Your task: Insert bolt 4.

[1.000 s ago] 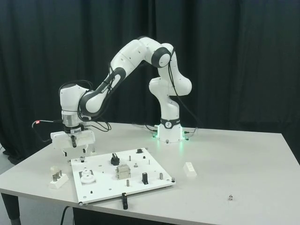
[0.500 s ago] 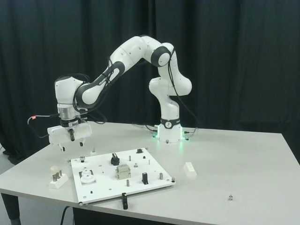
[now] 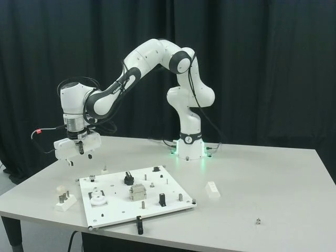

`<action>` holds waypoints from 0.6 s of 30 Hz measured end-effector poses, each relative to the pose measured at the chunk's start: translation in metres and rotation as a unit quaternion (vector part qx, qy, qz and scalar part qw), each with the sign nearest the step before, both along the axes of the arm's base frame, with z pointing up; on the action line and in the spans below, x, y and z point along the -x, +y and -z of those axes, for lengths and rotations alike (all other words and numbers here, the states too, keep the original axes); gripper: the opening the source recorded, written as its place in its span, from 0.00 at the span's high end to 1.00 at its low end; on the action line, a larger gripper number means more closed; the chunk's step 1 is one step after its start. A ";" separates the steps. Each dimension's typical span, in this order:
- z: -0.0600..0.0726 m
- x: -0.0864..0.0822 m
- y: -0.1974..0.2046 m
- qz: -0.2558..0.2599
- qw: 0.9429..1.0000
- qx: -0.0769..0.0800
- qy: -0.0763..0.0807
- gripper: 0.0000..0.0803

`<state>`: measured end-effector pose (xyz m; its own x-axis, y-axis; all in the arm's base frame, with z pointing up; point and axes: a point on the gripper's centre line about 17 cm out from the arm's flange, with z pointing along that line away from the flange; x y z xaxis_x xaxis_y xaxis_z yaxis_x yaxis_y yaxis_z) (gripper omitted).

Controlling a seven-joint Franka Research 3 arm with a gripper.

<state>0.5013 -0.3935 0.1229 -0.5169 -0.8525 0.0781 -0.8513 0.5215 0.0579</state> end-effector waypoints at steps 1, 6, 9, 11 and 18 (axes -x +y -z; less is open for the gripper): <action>0.000 0.001 0.000 -0.003 1.000 0.000 0.001 0.00; 0.000 0.005 -0.002 -0.014 1.000 -0.003 0.006 0.00; 0.000 0.008 -0.003 -0.019 1.000 -0.004 0.009 0.00; 0.000 0.009 -0.005 -0.024 1.000 -0.003 0.010 0.00; -0.004 0.013 -0.010 -0.034 0.999 0.000 0.014 0.00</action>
<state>0.4880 -0.4036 0.1271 -0.4552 -0.8855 0.0930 -0.8828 0.4625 0.0825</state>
